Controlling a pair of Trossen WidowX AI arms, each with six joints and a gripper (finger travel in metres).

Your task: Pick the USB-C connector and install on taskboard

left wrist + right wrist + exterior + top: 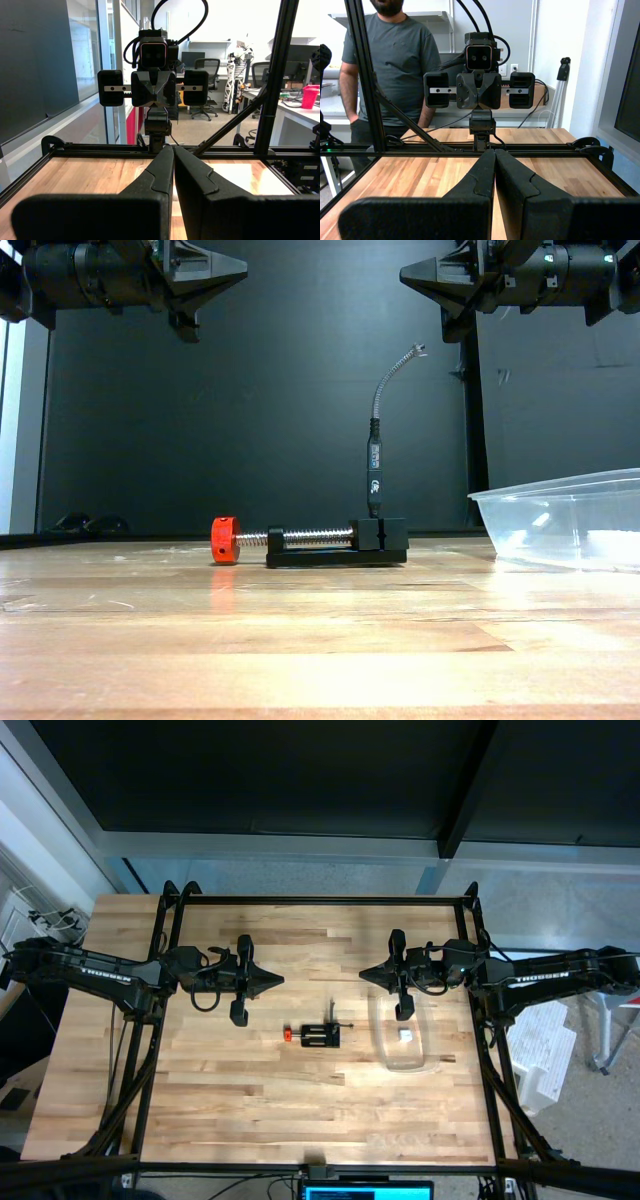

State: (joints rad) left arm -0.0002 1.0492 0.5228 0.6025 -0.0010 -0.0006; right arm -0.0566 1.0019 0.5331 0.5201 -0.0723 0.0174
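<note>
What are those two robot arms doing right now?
Nothing is being held just now. The left gripper and right gripper hang shut above the table, facing each other. Below them sits the taskboard, with the USB-C connector standing upright in it. A clear tray holding a small white piece lies near the right arm.

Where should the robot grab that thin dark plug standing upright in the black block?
Probably the thin dark plug by its straight stiff body, from above, pinching its sides; its springy tail bends away. The left end effector and right end effector hang shut, high above the table.
</note>
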